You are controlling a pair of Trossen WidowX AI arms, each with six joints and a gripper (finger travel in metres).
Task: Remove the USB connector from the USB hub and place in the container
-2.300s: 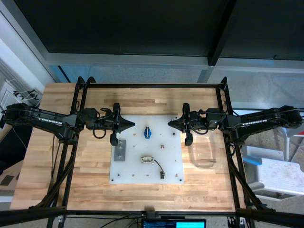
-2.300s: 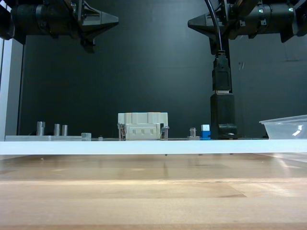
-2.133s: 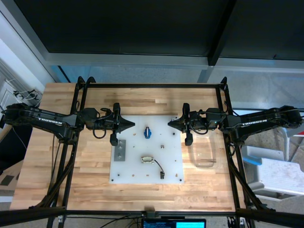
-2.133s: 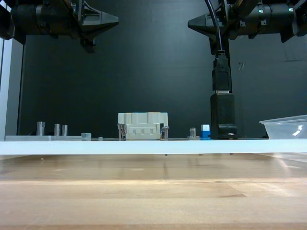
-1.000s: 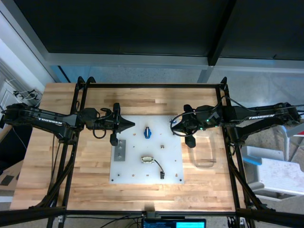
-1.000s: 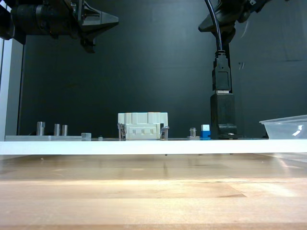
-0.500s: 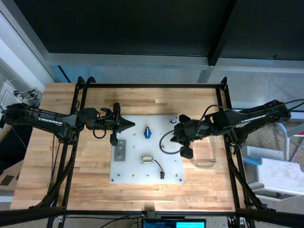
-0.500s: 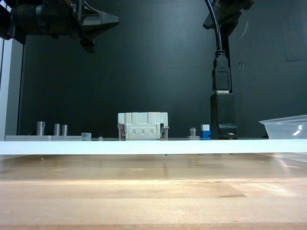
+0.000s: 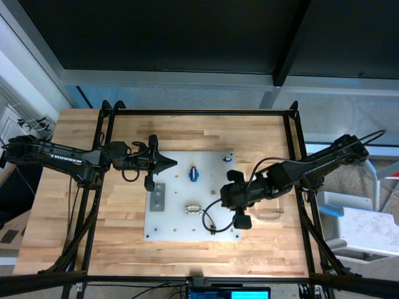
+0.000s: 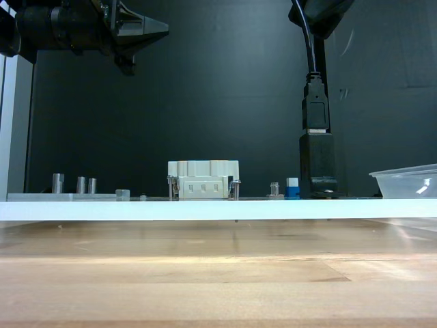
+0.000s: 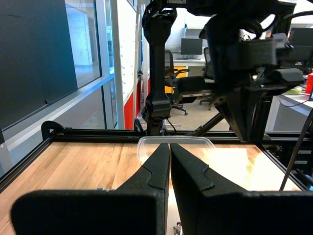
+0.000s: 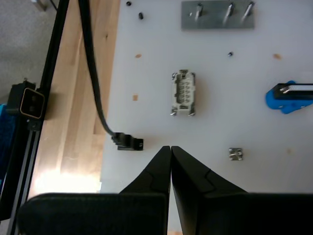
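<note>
The USB connector (image 10: pixel 315 109) stands upright, plugged into the black USB hub (image 10: pixel 317 167) near the white board's front edge. From above, its thin cable (image 9: pixel 208 218) curves to the hub (image 9: pixel 212 230). My right gripper (image 9: pixel 225 194) hovers over the board, shut and empty, pointing down. In the right wrist view its tips (image 12: pixel 170 149) sit just beside the connector plug (image 12: pixel 123 141). The clear container (image 9: pixel 272 210) lies right of the board, partly under the right arm. My left gripper (image 9: pixel 169 163) is shut, raised over the board's far left edge.
On the white board (image 9: pixel 181 230) stand a beige connector block (image 9: pixel 193 210), a grey metal block with pins (image 9: pixel 157 200) and a blue upright piece (image 9: pixel 192 173). A black frame rail (image 9: pixel 199 113) borders the wooden table.
The right arm has swung from the board's far right edge toward the near side and tipped downward above the USB cable. The left arm has stayed still.
</note>
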